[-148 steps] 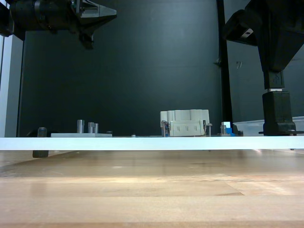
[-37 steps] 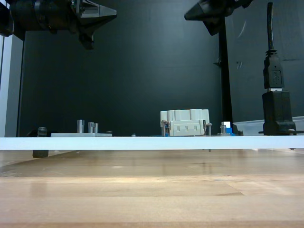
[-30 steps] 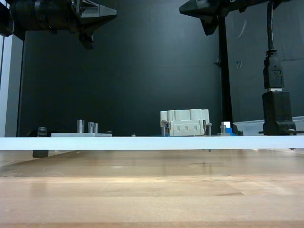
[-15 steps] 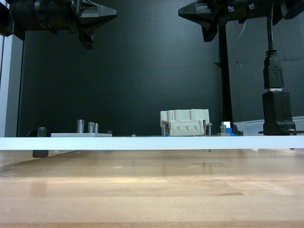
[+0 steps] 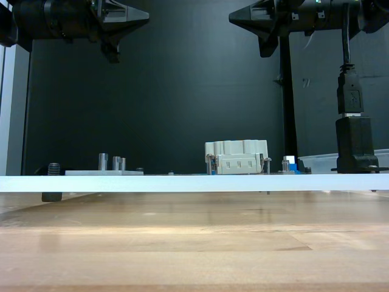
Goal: Pick the USB connector and install on taskboard
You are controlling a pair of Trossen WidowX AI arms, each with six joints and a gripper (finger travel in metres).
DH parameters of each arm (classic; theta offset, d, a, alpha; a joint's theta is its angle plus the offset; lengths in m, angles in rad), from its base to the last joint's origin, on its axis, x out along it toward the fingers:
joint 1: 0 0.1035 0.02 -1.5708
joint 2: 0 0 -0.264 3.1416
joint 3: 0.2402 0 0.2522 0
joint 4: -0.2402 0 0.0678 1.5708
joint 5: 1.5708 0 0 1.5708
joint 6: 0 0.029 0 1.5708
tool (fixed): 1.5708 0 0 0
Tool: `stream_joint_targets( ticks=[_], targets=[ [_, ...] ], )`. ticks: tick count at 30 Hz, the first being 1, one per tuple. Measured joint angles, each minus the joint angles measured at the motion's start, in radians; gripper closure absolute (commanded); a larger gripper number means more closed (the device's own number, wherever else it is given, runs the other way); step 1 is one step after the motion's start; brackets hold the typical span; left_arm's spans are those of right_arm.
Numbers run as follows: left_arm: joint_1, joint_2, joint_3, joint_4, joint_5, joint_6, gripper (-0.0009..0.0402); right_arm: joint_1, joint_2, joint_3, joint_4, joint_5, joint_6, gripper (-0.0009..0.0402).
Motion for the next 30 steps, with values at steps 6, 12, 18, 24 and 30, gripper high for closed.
stream_joint_targets(
  ticks=[6,12,18,24,30],
  targets=[
    [0.000,0.000,0.000,0.000,0.000,0.000,0.0393,-0.002,0.000,-0.034,0.042,0.000,0.038,0.0393],
    [0.000,0.000,0.000,0.000,0.000,0.000,0.0393,-0.001,0.000,-0.040,0.054,0.000,0.039,0.0393],
    [0.000,0.000,0.000,0.000,0.000,0.000,0.0393,0.003,0.000,-0.040,0.055,0.000,0.038,0.0393],
    [0.000,0.000,0.000,0.000,0.000,0.000,0.0393,0.007,0.000,-0.040,0.060,-0.002,0.038,0.0393],
    [0.000,0.000,0.000,0.000,0.000,0.000,0.0393,0.008,0.000,-0.040,0.060,-0.002,0.038,0.0393]
  ],
)
